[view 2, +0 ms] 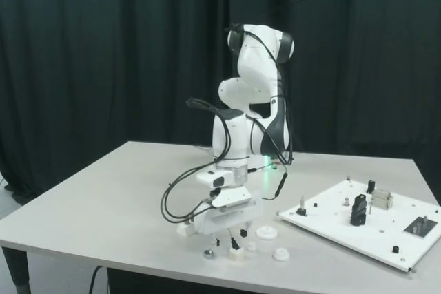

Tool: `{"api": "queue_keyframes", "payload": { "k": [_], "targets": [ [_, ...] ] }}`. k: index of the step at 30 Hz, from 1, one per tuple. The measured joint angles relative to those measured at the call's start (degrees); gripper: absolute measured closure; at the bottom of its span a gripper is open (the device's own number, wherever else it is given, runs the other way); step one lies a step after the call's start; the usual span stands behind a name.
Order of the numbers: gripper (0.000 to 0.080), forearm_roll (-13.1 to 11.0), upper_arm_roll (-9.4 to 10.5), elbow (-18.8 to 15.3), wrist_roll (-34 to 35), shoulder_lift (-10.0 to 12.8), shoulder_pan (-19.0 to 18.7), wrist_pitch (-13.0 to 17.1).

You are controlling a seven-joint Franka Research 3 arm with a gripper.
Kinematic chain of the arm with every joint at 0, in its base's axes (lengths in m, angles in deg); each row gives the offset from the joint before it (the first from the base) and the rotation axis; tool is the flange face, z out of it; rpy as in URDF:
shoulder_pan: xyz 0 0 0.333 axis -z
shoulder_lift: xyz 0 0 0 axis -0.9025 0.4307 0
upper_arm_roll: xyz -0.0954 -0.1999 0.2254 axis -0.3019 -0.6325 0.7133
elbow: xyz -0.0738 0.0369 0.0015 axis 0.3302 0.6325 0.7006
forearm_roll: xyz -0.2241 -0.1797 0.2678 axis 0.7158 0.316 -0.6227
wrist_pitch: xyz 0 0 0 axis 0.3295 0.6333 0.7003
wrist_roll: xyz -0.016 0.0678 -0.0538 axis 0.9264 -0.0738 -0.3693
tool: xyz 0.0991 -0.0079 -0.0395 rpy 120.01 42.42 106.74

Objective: Pick USB.

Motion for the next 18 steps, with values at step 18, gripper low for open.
{"api": "queue_keyframes", "payload": {
  "k": [18],
  "targets": [
    [0.0003, 0.0, 1.75, 0.31, -0.84, 1.04, 1.65, -0.56]
  ]
}}
